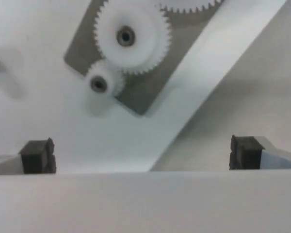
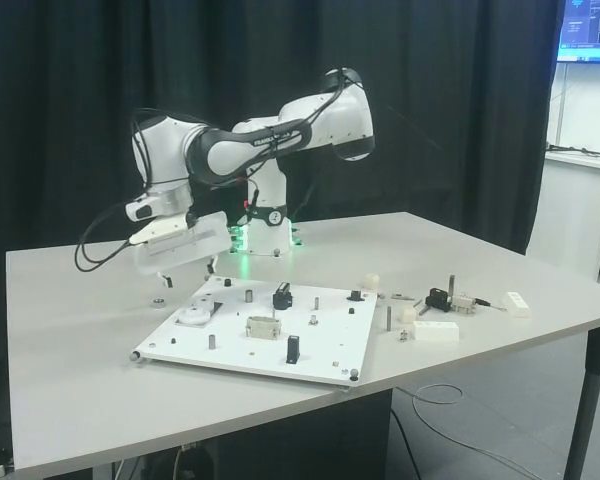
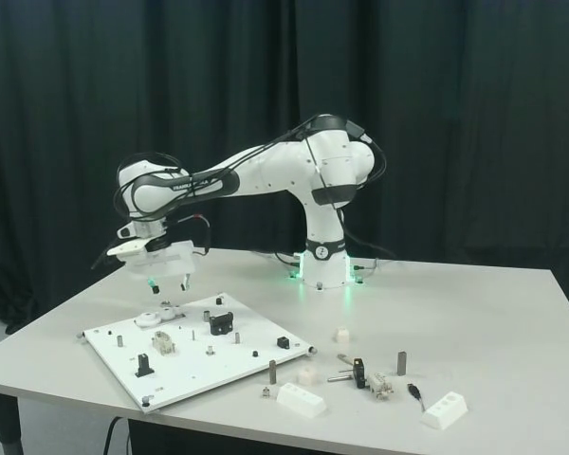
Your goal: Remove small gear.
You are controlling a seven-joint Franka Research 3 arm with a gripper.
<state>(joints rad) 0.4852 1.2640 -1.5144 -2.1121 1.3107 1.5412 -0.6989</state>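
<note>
No brand or label could be read on any part; dark lettering ran along the white arm (image 3: 266,175) but was too small to make out, and a screen (image 2: 588,30) in the upper corner of the first room view showed lines that could not be read either. The jaws (image 1: 140,155) stood wide open with nothing between them, both black pads apart at the edges of the wrist view; they hovered above the near-arm corner of the white board (image 2: 270,350), not touching it. The small gear (image 1: 103,83), white, sat on its peg on a grey plate (image 1: 150,92) set in that board, its teeth meshed with a larger white gear (image 1: 131,38); the toothed rim of a third gear (image 1: 189,5) showed just beyond, cut off by the frame. In the second room view the gears (image 3: 159,317) lay just below the gripper, near the board's back corner. Around them on the board stood several black fixtures (image 3: 221,325) and short grey pegs (image 2: 212,341), well apart from the gears; nothing stood between the jaws and the gear. Off the board, on the grey bench (image 3: 493,322), lay white blocks (image 3: 444,409), a small white cylinder (image 3: 341,335) and a few dark connectors (image 2: 438,298); black curtains (image 3: 455,114) hung behind; green light glowed at the arm's base (image 3: 322,275).
</note>
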